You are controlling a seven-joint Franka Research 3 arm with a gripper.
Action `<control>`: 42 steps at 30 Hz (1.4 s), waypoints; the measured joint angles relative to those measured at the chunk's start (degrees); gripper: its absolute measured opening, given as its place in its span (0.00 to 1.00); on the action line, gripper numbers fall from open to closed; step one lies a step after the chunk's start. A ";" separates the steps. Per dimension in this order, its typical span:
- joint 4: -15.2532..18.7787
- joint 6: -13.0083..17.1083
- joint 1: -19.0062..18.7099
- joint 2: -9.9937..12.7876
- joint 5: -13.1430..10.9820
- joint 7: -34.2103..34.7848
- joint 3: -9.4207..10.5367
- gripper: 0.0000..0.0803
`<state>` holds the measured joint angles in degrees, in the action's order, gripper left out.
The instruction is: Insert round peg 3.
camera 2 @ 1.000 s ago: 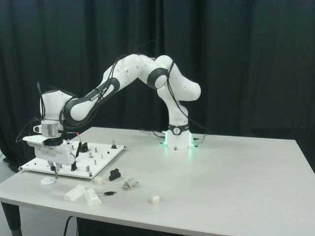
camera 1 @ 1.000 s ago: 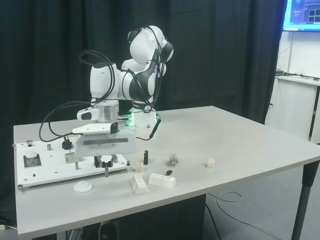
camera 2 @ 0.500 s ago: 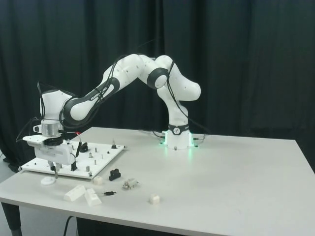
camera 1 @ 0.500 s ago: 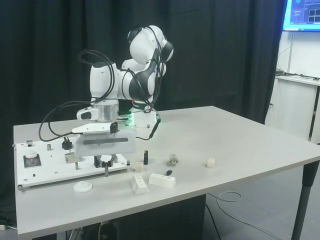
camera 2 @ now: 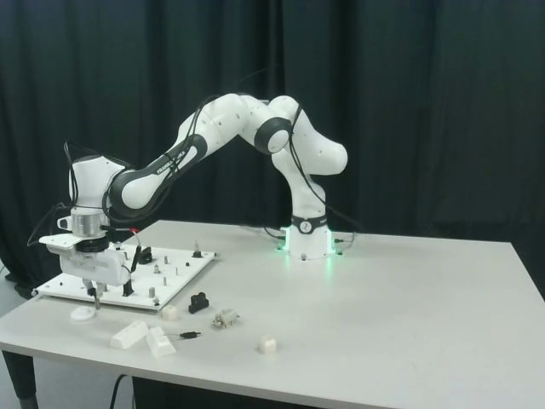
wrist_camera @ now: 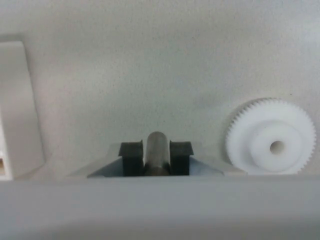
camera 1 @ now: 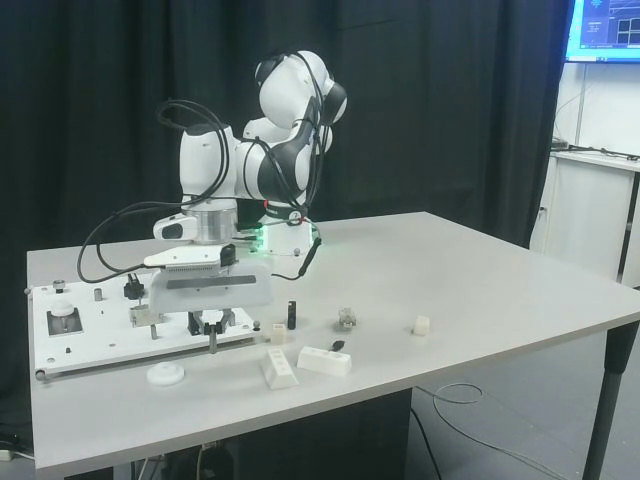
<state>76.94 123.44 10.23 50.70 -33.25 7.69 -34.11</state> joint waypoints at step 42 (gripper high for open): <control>-1.31 1.00 6.52 -0.30 1.09 -9.46 -2.48 0.13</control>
<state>75.63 124.44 16.76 50.40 -32.16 -1.78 -36.59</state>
